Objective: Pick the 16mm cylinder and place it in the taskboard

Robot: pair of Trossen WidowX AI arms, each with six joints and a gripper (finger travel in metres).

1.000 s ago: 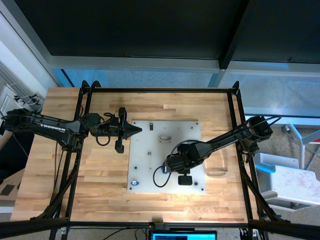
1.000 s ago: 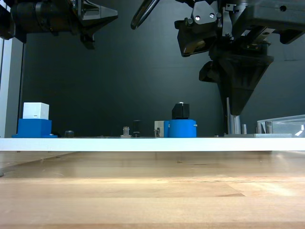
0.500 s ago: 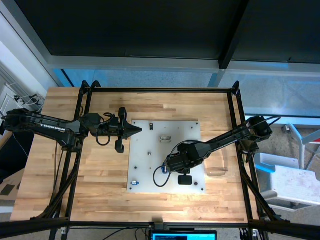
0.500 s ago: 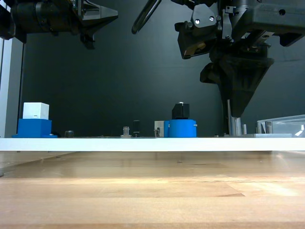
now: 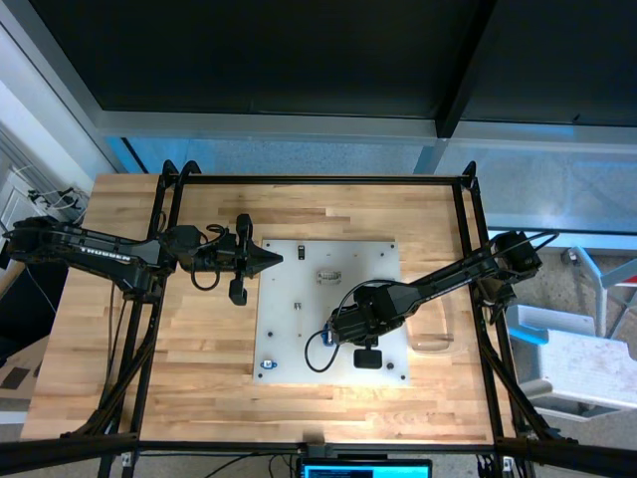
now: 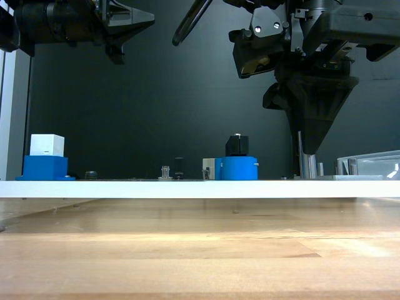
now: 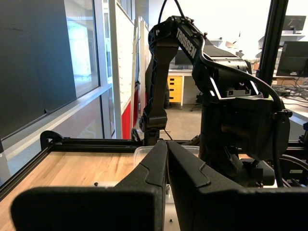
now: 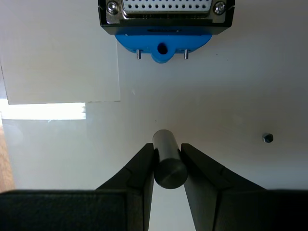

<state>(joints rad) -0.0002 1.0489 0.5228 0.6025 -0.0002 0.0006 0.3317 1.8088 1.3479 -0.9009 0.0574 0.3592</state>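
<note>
While the right gripper (image 8: 166, 148) is clamping the cylinder (image 8: 169, 169) upright just above the taskboard (image 5: 299, 329), near the connector (image 8: 162, 43), the step is calling for a slow, plumb descent, and the left gripper (image 7: 166, 144) is hovering closed over the taskboard's left edge.

Both arms are matte black, slim links between chunky joints. The left arm (image 5: 95, 249) carries white TROSSEN lettering (so does the right arm (image 7: 166, 72)). A black cable (image 5: 203, 277) loops at the left wrist. The left gripper (image 5: 274, 258), at the taskboard (image 5: 284, 344) edge, has tapered wedge fingers. The right gripper (image 8: 167, 150), over the board, has smooth black fingers, and probably silver screw heads (image 6: 257, 28) above.
</note>
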